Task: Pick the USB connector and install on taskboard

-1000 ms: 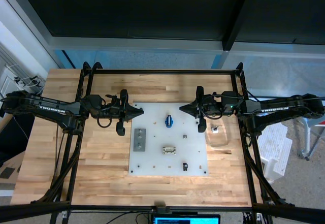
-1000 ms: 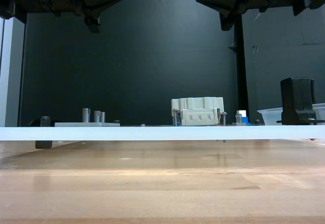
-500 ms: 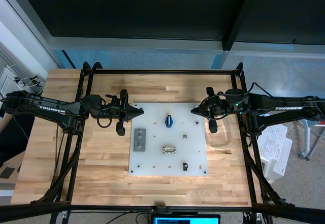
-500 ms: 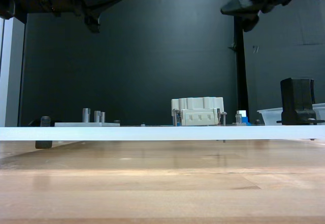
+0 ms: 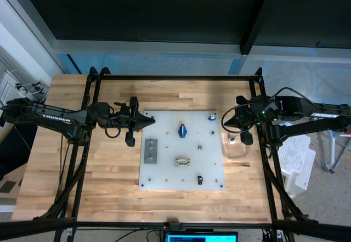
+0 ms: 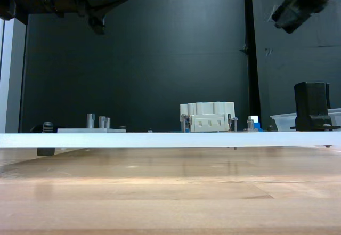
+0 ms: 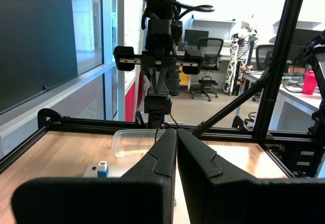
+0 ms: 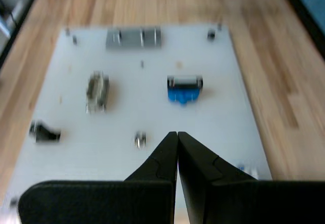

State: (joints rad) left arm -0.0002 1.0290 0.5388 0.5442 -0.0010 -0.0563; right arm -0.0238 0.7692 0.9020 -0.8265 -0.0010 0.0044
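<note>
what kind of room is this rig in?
Likely a robotics lab in an office-style workspace: office chairs and a monitor behind, plus a framed wooden bench carrying the taskboard. The left gripper, shut, hovers over the board's left edge; the right gripper, shut, hovers over its right edge.

A pale plank-wood worktop [image 5: 109, 165] lies inside a black metal bar frame [image 5: 175, 78]. In the high view a large dark panel [image 5: 148, 11] fills 12 o'clock, with grey-blue floor [image 5: 164, 63] below it, and a lit blue screen [image 5: 201, 236] sits at 6 o'clock. The left wrist view shows tall glass panes [image 7: 86, 26] and a black office chair [image 7: 212, 46] in a brightly lit room.
</note>
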